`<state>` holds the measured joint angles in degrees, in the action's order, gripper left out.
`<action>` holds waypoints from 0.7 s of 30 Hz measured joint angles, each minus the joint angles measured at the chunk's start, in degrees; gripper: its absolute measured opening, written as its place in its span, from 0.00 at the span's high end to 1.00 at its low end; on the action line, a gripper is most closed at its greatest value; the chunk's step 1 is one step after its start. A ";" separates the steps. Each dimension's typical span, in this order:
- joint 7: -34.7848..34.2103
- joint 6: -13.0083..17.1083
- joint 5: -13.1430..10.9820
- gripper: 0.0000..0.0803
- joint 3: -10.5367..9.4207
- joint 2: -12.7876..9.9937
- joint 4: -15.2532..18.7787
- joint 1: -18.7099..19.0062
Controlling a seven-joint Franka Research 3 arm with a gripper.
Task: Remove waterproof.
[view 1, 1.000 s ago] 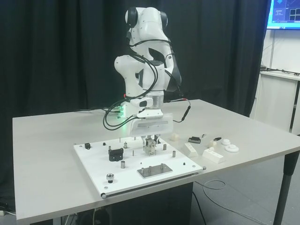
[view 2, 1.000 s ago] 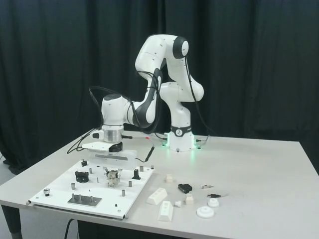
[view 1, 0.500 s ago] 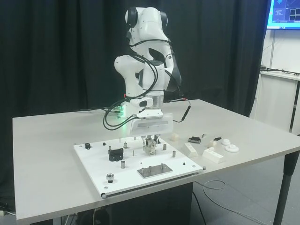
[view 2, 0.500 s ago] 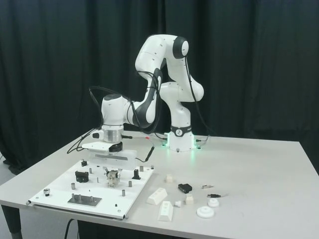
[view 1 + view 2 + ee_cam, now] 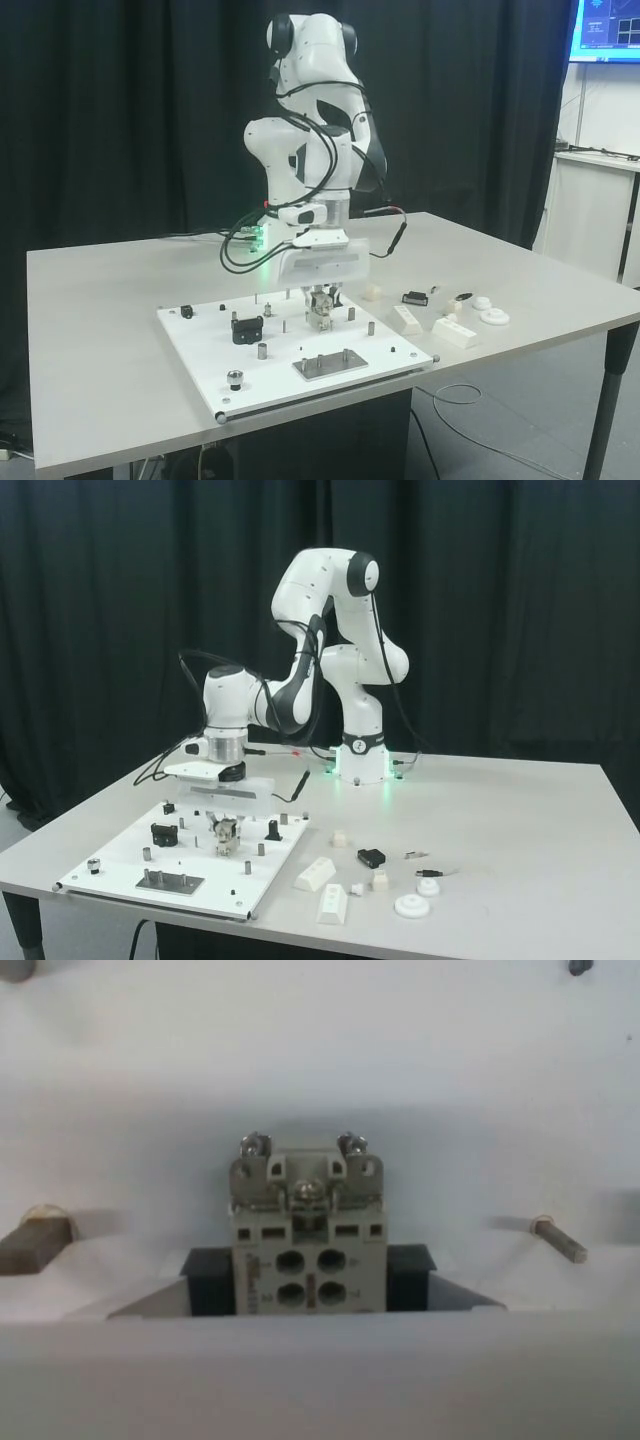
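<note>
So, my gripper [image 5: 308,1282] is clamped on the waterproof connector [image 5: 308,1222]. The black fingers [image 5: 210,1282] sit tight against its two sides, closed only as far as the body lets them, and nothing else is in there. From the wrist view I'm looking right at its face: four round sockets, with a screw bracket behind them.

What's new is that half a second ago I was sitting lower. Both room views now show my wrist a touch higher, and the connector came up with it. It hangs just above the white board [image 5: 200,340] instead of sitting down in its spot, roughly mid-board and straight under my hand. I can't actually see a gap under it from any angle, so calling it free is a judgement, but the lift looks clean and nothing seems to drag along.

If so, the pull-out part is basically done. What's left is carrying it clear and setting it down somewhere.

Around me there's a thin pin [image 5: 560,1240] on one side and a stubby peg [image 5: 35,1240] on the other, both well apart from my fingers. I'd go straight up before swinging sideways. The grey table [image 5: 100,300] beyond the board has some white blocks [image 5: 405,318] lying on it.
</note>
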<state>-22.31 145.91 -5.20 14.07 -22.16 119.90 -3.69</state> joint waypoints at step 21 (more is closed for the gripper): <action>0.32 -4.02 1.28 0.61 0.61 4.34 -0.11 -0.01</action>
<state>-22.00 141.89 -3.92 14.68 -17.83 119.78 -3.70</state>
